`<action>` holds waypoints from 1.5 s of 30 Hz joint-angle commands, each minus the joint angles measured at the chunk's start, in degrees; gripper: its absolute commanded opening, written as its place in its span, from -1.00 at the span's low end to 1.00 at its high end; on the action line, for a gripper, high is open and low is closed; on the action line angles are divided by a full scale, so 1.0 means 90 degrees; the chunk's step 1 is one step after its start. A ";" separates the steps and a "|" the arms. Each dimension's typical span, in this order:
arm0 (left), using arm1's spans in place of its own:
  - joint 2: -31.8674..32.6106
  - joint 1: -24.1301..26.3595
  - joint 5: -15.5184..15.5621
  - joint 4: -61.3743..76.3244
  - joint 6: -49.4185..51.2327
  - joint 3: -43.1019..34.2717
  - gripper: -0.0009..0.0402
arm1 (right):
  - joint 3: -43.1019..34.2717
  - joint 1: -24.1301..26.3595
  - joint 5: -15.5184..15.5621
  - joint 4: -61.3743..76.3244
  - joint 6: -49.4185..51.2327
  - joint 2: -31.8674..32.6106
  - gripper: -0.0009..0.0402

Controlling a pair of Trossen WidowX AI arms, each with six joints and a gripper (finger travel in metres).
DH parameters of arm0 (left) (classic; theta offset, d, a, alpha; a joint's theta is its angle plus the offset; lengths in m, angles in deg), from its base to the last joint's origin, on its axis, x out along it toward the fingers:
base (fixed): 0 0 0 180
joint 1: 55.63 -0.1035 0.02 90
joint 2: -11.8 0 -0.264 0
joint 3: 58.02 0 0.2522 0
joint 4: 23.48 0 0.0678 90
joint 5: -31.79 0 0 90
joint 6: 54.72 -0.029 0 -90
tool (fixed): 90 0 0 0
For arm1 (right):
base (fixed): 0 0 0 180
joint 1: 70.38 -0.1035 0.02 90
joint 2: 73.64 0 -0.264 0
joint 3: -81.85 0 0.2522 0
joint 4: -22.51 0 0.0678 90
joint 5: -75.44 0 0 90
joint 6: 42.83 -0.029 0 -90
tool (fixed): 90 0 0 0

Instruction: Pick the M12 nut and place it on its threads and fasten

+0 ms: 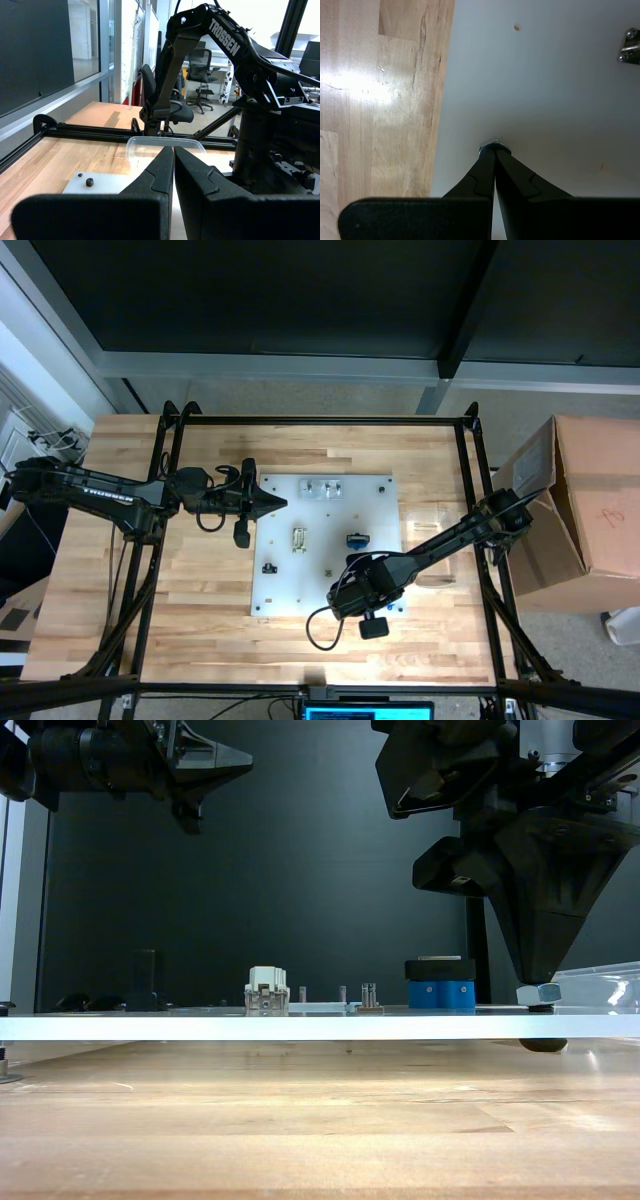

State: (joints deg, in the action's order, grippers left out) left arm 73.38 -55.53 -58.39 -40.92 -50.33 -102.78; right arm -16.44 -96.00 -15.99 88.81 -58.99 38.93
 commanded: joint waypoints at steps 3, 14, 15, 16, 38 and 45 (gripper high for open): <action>0.0002 0.0000 0.0000 0.0000 -0.0002 0.0000 -0.96 | -0.0015 -0.0002 0.0000 -0.0015 0.0007 -0.0024 -0.96; 0.0002 -0.0002 0.0000 0.0000 0.0000 0.0000 -0.96 | -0.0015 0.0012 -0.0240 0.0374 -0.0355 -0.0189 -0.96; 0.0002 -0.0002 0.0000 0.0000 -0.0002 0.0000 -0.96 | -0.0005 0.0017 -0.0272 0.0454 -0.0435 -0.0187 -0.96; 0.0002 0.0000 -0.0002 0.0000 0.0000 0.0000 -0.96 | 0.0019 0.0017 -0.0270 0.0471 -0.0505 -0.0187 -0.96; 0.0002 0.0000 0.0000 0.0000 0.0000 0.0000 -0.96 | 0.0328 0.0012 0.0712 0.0034 -0.0753 -0.0163 -0.96; 0.0002 0.0000 0.0000 0.0000 0.0000 0.0000 -0.96 | 0.0318 0.0010 0.0561 0.0172 -0.0828 -0.0170 -0.96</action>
State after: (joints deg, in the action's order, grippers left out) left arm 73.38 -55.53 -58.39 -40.90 -50.33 -102.78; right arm -13.47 -95.96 -9.78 90.01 -66.03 37.40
